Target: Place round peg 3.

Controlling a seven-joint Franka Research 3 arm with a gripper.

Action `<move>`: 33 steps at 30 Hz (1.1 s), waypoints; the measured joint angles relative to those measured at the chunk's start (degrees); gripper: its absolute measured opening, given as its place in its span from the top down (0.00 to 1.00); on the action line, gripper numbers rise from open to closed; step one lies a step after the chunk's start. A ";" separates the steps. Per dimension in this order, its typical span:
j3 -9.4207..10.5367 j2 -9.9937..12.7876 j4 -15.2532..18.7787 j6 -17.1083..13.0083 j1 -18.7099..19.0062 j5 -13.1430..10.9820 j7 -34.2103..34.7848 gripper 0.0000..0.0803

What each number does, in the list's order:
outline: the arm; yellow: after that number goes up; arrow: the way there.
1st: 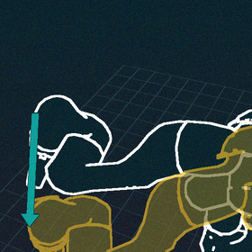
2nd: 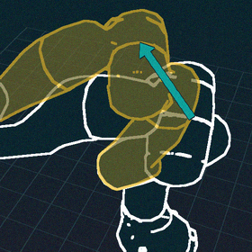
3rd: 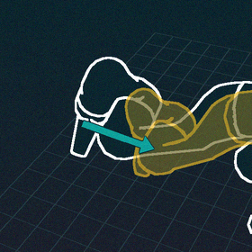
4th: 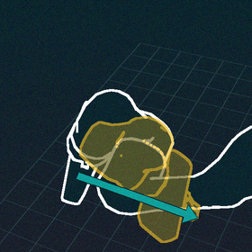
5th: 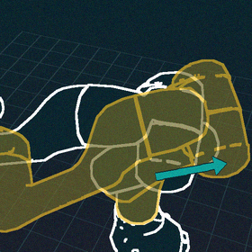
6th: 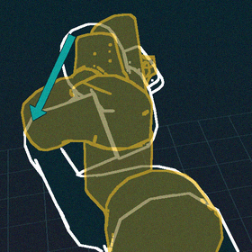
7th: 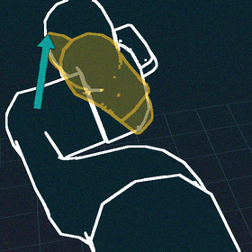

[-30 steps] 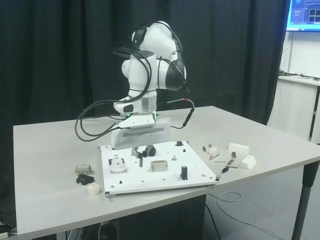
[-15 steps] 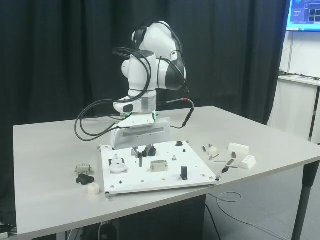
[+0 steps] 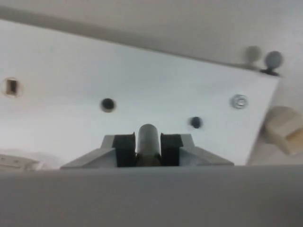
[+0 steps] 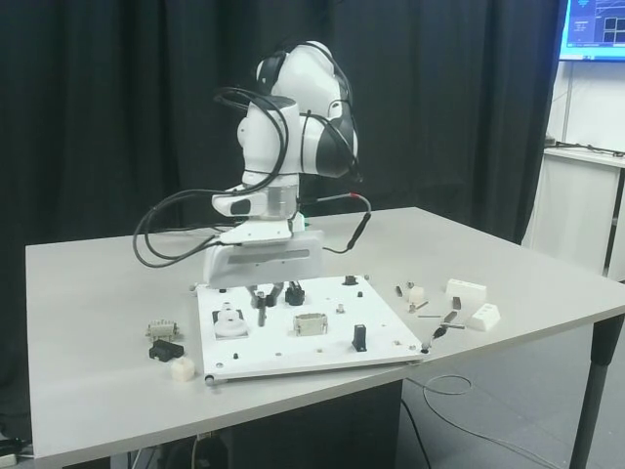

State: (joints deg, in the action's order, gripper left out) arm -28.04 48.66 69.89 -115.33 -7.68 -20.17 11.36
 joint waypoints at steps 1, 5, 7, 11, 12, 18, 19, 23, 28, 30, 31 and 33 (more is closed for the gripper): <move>-0.17 0.03 0.00 -0.29 -0.08 0.30 -0.25 0.87; -0.58 0.18 0.00 -1.70 -0.77 1.21 -1.57 0.87; -0.70 0.29 0.00 -2.58 -1.33 1.62 -2.30 0.87; -0.79 0.44 0.00 -4.07 -2.92 2.10 -4.25 0.87; -0.79 0.47 0.00 -4.43 -3.35 2.14 -4.80 0.87; -0.78 0.64 0.00 -6.03 -6.19 2.12 -8.15 0.87; -0.77 0.69 0.00 -6.30 -6.66 2.07 -8.71 0.87; -0.64 0.95 -0.01 -7.41 -8.47 1.60 -10.61 0.87; -0.35 1.68 -0.05 -9.37 -10.59 -0.36 -13.53 0.87; -0.21 2.14 -0.09 -10.25 -11.38 -1.51 -14.80 0.87; -0.15 2.39 -0.12 -10.68 -11.72 -2.13 -15.41 0.87; -0.11 3.01 -0.27 -11.56 -12.33 -3.39 -16.67 0.87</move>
State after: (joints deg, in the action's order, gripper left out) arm -28.16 51.67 69.62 -126.89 -20.01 -23.56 -5.31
